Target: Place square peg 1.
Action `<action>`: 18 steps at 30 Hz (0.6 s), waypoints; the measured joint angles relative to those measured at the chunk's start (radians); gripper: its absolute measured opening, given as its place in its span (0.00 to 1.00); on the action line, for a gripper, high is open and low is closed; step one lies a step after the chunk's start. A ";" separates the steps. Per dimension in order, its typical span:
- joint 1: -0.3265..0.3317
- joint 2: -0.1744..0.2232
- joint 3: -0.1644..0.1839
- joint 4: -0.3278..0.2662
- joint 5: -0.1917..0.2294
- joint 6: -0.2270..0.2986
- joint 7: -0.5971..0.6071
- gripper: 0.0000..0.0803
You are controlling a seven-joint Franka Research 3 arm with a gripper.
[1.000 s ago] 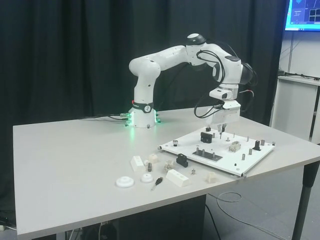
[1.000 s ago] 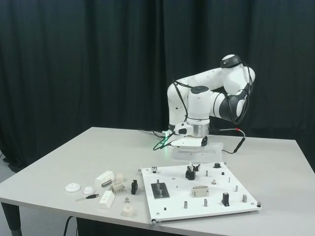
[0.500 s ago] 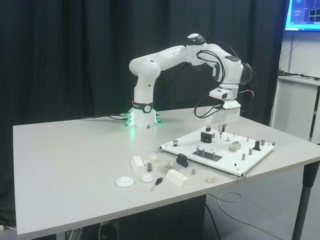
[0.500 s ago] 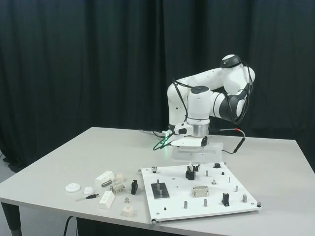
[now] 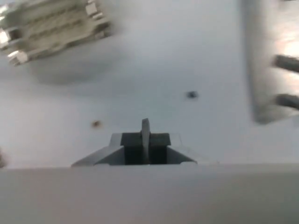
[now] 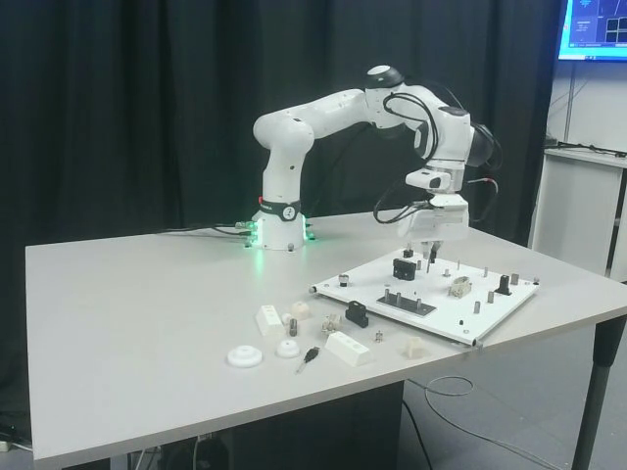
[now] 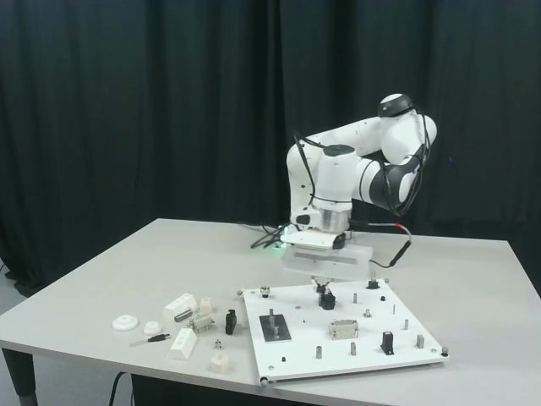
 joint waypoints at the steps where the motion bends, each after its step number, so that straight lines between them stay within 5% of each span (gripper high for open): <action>1: -0.006 0.000 -0.001 0.000 -0.008 0.010 0.008 0.03; 18: -0.137 0.000 -0.031 0.007 -0.057 0.080 -0.005 0.03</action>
